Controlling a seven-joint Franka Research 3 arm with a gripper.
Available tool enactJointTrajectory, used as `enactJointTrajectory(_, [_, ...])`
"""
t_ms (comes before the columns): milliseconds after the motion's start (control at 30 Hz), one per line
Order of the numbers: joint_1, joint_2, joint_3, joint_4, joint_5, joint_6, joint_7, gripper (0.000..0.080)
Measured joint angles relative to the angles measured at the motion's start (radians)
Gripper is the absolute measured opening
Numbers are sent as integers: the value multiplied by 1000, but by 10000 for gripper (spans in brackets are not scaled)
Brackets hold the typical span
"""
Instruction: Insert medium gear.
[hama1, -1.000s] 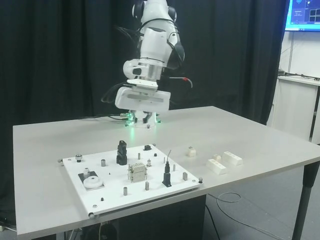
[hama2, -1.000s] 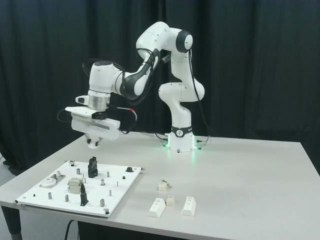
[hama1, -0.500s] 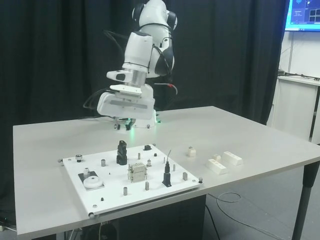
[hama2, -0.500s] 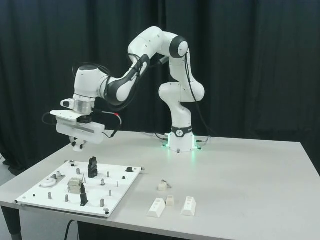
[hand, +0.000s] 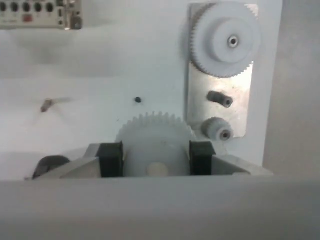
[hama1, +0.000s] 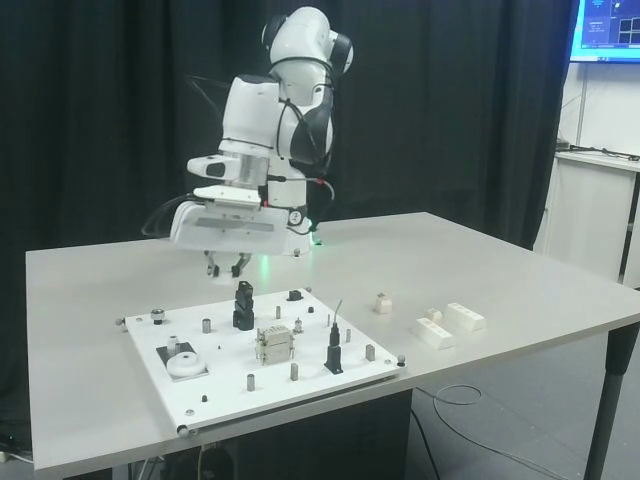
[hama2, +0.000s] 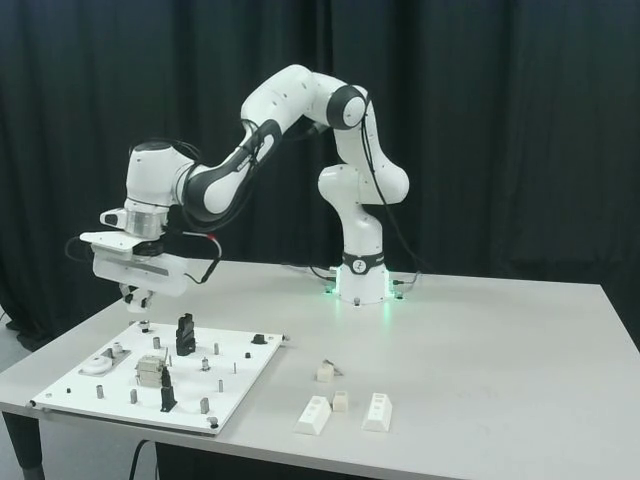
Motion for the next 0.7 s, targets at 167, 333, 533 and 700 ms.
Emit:
enactJointTrajectory(167, [-24, 31, 7, 36, 11, -6, -25, 281])
enactJointTrajectory(333, [-54, 60, 20, 76, 13, -21, -40, 281])
enactJointTrajectory(533, [-90, 96, 34, 128, 18, -41, -55, 281])
enactJointTrajectory(700, [-124, 132, 48, 173, 33, -53, -87, 281])
